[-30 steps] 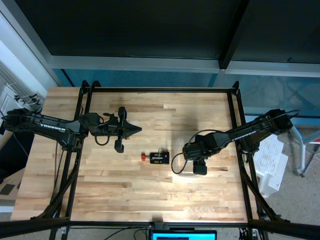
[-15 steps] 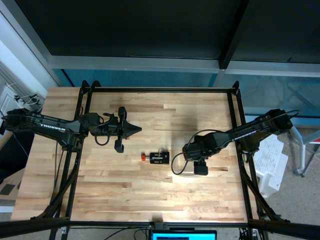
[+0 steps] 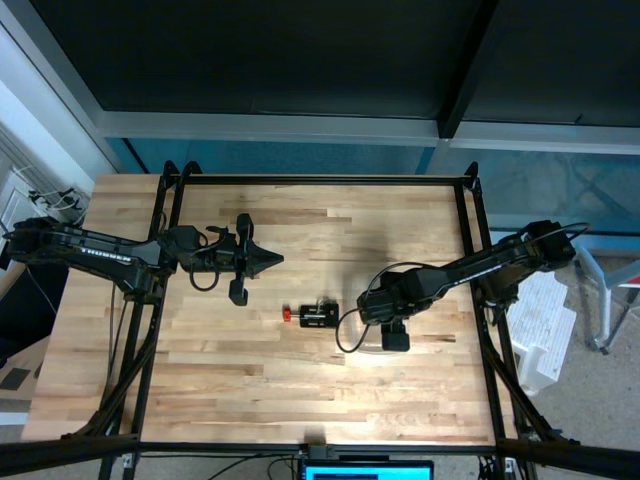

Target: Pick the rca connector and install on the hub

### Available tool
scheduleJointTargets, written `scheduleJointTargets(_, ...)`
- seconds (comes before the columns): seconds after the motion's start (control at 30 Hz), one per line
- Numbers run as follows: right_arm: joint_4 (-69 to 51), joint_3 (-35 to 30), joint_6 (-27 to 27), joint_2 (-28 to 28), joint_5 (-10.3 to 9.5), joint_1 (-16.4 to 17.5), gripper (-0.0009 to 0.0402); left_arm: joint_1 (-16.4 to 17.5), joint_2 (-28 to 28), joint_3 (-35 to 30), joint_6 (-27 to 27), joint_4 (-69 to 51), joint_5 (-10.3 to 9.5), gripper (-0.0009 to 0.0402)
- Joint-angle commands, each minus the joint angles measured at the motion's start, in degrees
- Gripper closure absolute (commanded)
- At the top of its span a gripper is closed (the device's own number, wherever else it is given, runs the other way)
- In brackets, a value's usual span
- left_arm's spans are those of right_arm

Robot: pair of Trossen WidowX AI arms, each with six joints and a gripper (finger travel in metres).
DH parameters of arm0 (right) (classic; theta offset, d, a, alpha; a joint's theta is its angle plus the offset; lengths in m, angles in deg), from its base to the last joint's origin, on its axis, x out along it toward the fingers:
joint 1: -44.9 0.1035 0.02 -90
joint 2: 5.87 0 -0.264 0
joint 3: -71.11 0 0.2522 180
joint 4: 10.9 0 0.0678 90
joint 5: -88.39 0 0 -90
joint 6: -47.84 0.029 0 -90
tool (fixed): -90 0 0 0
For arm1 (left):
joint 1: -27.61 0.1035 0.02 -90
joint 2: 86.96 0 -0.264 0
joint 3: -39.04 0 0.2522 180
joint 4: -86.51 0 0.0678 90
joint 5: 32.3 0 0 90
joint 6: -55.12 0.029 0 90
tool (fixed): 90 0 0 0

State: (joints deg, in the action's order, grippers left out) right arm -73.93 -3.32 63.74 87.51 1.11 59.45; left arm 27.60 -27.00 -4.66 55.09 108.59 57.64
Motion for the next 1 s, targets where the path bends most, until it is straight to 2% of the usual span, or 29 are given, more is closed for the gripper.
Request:
scheduleJointTargets(0.03,0.6,0.0,-0.1,0.8,0.70,0.0,0.0177,0.0,0.0,0.0,0.0,0.0,0.00,0.0393)
scheduleJointTargets(0.53,2.3,-0.1,-0.2,1.0,0.94,-0.4,0.0178,0.0,0.0,0.0,0.0,0.0,0.00,0.0393)
scheduleJointTargets(0.73,2.1,-1.1,-0.4,3.5,0.79,-0.9,0.0179,0.0,0.0,0.0,0.0,0.0,0.00,0.0393)
scheduleJointTargets(1.0,1.6,-0.7,-0.4,3.7,0.74,-1.0,0.0224,0.0,0.0,0.0,0.0,0.0,0.00,0.0393)
